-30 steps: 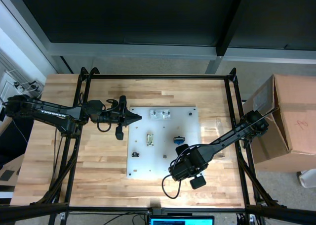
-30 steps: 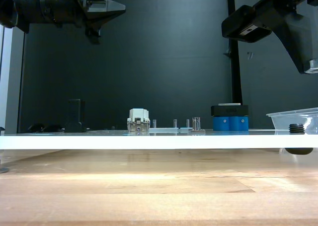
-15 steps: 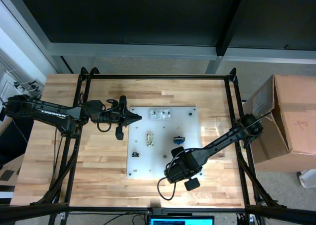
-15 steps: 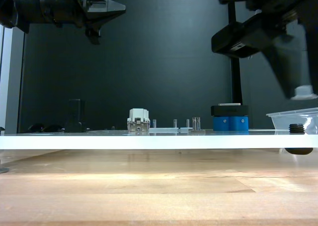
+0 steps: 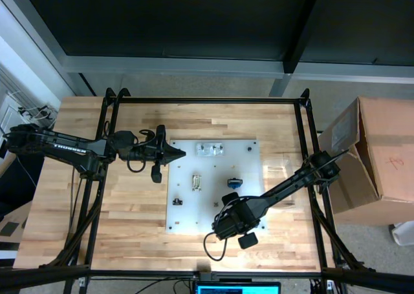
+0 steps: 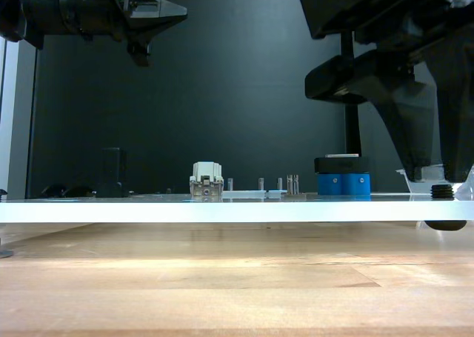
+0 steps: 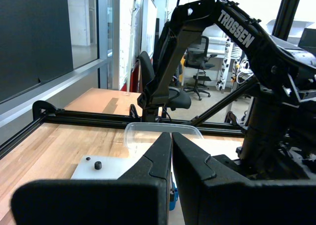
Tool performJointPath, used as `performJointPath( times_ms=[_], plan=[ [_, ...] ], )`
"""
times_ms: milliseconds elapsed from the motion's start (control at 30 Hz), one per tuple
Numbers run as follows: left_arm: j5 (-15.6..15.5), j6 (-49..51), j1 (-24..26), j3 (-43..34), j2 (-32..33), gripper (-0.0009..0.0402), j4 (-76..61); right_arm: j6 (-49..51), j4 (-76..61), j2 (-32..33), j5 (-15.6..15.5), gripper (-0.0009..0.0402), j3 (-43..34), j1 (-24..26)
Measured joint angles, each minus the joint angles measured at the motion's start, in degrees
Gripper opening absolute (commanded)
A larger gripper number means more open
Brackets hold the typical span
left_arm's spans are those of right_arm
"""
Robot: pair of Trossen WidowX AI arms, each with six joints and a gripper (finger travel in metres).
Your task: Pick the M12 nut and place it on its threads and fasten
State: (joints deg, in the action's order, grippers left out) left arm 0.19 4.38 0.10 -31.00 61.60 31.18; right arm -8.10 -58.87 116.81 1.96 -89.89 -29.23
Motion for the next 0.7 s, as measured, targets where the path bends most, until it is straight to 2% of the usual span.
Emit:
performJointPath(
  times_ms=[700],
  plan=[
    [0.0, 0.0, 0.0, 0.0, 0.0, 0.0000, 0.0, -0.3, 2.9, -0.3, 0.0, 0.0018, 2.9, 0.0]
  ],
)
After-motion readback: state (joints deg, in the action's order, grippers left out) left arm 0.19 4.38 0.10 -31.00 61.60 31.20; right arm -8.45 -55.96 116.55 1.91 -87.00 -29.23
